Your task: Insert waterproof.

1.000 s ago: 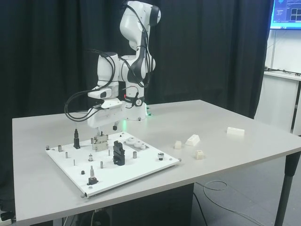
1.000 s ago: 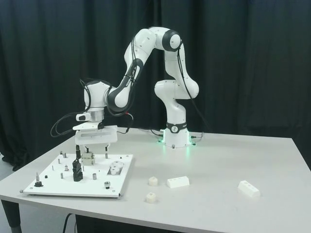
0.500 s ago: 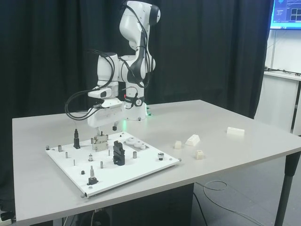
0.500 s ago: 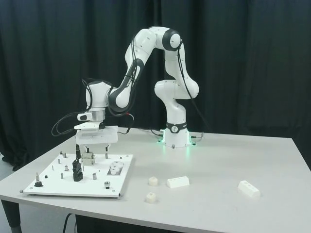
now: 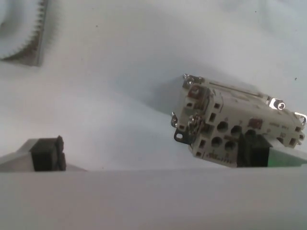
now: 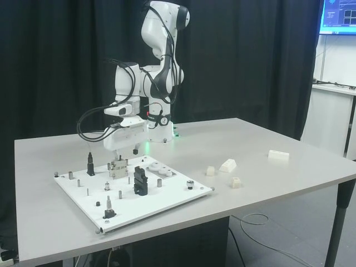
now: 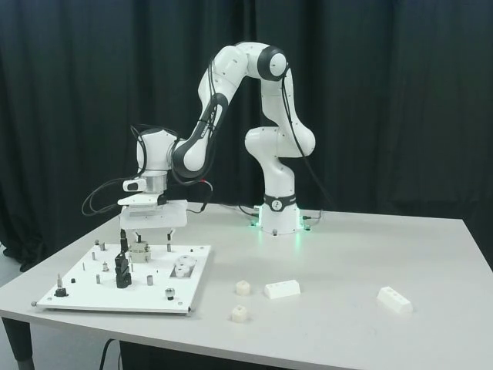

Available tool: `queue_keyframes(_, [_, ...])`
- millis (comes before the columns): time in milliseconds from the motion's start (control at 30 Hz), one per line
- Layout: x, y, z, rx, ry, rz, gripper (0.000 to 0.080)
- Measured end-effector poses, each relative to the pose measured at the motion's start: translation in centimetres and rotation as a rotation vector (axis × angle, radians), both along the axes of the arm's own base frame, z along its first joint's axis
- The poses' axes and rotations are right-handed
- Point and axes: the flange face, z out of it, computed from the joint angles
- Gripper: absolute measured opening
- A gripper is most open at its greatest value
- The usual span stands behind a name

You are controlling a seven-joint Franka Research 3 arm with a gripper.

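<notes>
From where I stand the arm (image 7: pixel 231 100) has hardly stirred: over the last second its wrist has drifted a touch toward the base and, if anything, lifted slightly, and nothing else on the table (image 6: pixel 250 139) has shifted. The grey table stands before black curtains, with a lit screen (image 6: pixel 337 16) at the far edge of the room and a green glow at the arm's foot. The white board (image 7: pixel 127 289) lies at the near corner, studded with small pegs, a black plug (image 6: pixel 139 181) upright near its middle and a toothed white gear (image 5: pixel 21 28) set into its surface. The gripper (image 6: pixel 123 151) hangs just above the connector (image 5: pixel 235 129), a pale multi-hole block with metal clips that sits on the board directly beneath the wrist; from the wrist view it lies tilted, with a black fingertip (image 5: pixel 253 149) against its edge and a second one (image 5: pixel 48 154) well off to the side, so the fingers stand spread and hold nothing. Off the board, four small white blocks (image 7: pixel 282 289) lie scattered on the bare table.
</notes>
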Motion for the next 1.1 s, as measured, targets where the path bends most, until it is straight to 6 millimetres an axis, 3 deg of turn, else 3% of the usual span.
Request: queue_keyframes(1100, [-0.25, 0.04, -0.11, -0.004, -0.012, 0.009, 0.08])
